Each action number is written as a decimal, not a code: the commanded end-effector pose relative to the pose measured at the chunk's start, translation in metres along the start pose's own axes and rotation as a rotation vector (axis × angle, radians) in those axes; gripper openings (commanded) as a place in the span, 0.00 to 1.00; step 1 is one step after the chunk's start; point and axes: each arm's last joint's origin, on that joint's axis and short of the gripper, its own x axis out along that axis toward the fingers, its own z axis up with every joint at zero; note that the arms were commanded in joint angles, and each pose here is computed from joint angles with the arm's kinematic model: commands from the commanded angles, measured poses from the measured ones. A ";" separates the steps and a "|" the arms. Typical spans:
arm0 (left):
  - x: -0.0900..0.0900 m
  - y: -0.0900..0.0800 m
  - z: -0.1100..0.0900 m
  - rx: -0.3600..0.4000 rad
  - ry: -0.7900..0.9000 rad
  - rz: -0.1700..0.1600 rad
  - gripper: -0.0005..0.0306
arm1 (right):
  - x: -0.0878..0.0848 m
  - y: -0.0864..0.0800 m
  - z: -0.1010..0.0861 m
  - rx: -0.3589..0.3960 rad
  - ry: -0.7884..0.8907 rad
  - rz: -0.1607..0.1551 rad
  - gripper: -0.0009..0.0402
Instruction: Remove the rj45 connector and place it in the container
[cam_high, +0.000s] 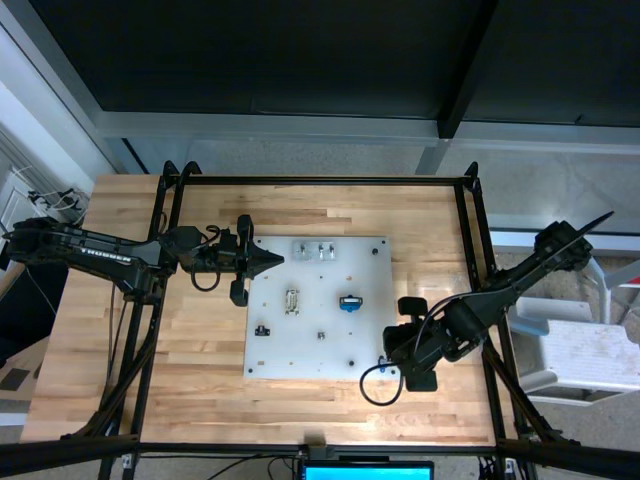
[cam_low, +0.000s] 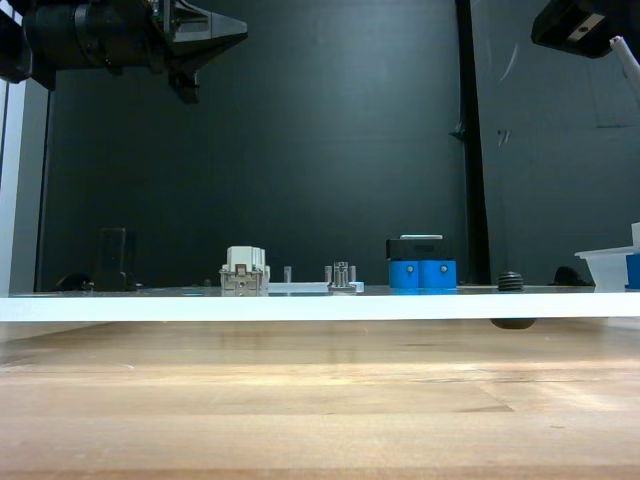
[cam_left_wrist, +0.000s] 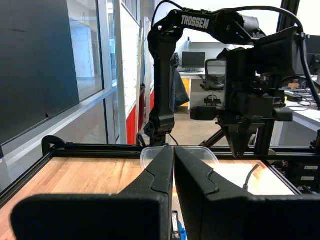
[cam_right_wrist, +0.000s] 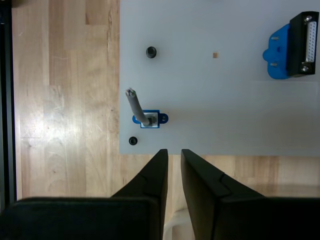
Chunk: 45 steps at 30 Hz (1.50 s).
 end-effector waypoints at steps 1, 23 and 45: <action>0.000 0.000 0.000 0.000 0.000 0.000 0.02 | 0.004 0.002 0.000 0.010 0.011 -0.004 0.17; 0.000 0.000 0.000 0.000 0.000 0.000 0.02 | 0.041 0.017 0.007 0.000 0.064 -0.028 0.52; 0.000 0.000 0.000 0.000 0.000 0.000 0.02 | 0.065 0.014 0.007 0.014 0.055 -0.052 0.52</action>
